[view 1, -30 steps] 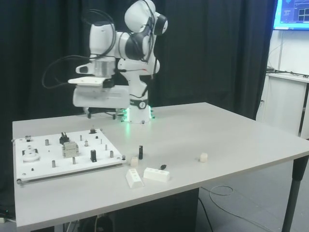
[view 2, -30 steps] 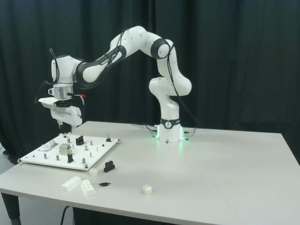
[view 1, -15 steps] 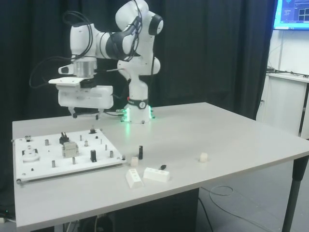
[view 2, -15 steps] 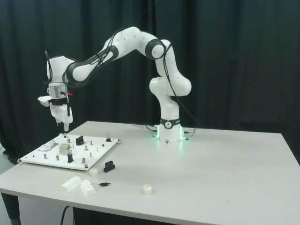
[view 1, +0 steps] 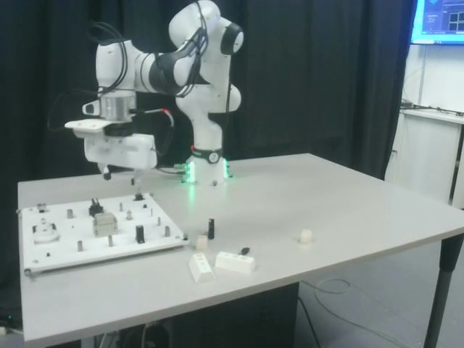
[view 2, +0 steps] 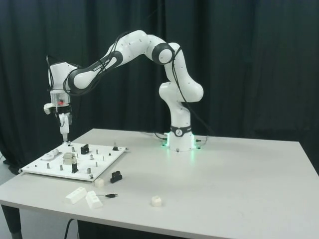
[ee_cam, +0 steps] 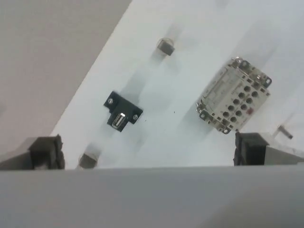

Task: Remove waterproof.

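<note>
- Your gripper [ee_cam: 147, 152] hangs above the white board [ee_cam: 190, 71], its fingers [ee_cam: 45, 152] spread wide with nothing between them.
- You see the waterproof connector [ee_cam: 122, 113], black, seated on the board below, between the fingertips, untouched.
- The grey multi-pin connector [ee_cam: 232, 102] sits beside it.

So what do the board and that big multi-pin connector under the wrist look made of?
The board looks like smooth white plastic or painted sheet, with a soft matte sheen; which one I cannot tell. The multi-pin connector looks like a pale moulded plastic insert in a grey cast-metal frame with corner screws, going by its dull, slightly grainy look.
</note>
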You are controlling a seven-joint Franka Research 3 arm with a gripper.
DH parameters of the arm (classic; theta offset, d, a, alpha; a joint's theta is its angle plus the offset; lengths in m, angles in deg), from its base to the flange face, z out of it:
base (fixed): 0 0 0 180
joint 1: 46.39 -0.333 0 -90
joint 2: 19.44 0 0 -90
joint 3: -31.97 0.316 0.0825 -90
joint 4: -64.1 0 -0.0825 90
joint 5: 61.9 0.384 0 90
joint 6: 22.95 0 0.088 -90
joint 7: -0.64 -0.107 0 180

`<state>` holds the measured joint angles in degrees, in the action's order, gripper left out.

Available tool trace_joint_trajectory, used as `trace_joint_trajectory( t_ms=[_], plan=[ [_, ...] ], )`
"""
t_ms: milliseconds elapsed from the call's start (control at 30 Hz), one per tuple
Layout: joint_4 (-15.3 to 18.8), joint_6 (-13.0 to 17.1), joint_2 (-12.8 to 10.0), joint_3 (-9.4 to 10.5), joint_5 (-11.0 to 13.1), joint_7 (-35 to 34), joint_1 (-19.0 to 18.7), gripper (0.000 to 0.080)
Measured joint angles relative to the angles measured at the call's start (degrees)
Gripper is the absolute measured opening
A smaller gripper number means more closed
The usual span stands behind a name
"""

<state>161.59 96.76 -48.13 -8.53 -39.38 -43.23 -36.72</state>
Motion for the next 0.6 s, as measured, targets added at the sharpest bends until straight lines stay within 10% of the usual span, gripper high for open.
trace_joint_trajectory(
  t_ms=[600],
  plan=[
    [0.1, 1.3, -1.7, 0.00, 1.0, -11.0, 3.2, 0.0800]
  ],
)
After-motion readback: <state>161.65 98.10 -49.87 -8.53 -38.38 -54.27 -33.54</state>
